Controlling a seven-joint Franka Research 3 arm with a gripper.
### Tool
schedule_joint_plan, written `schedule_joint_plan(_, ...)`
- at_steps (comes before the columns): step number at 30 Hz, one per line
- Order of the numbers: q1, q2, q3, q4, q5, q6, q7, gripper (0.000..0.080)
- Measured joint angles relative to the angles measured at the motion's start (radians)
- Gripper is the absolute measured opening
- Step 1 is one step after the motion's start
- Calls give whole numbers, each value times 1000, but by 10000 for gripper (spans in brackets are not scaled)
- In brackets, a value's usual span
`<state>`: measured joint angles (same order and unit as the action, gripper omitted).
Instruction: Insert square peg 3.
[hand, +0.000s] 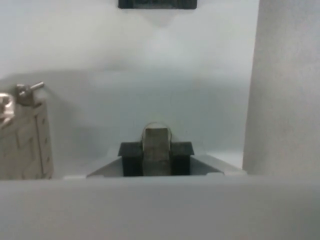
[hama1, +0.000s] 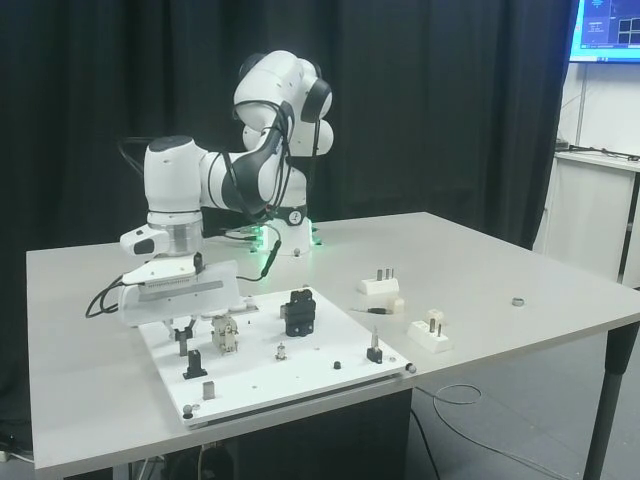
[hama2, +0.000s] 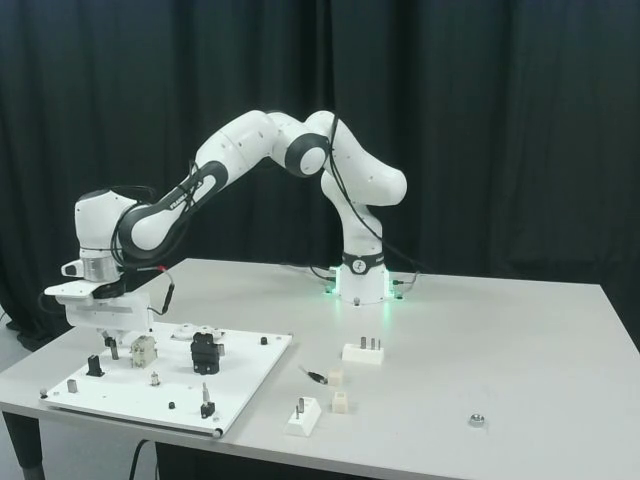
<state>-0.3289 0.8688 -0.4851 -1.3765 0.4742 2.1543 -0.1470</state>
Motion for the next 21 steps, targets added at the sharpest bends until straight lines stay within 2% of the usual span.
schedule_joint_plan(21, 31, 0, -21, -11, -6, 11, 1, 110)
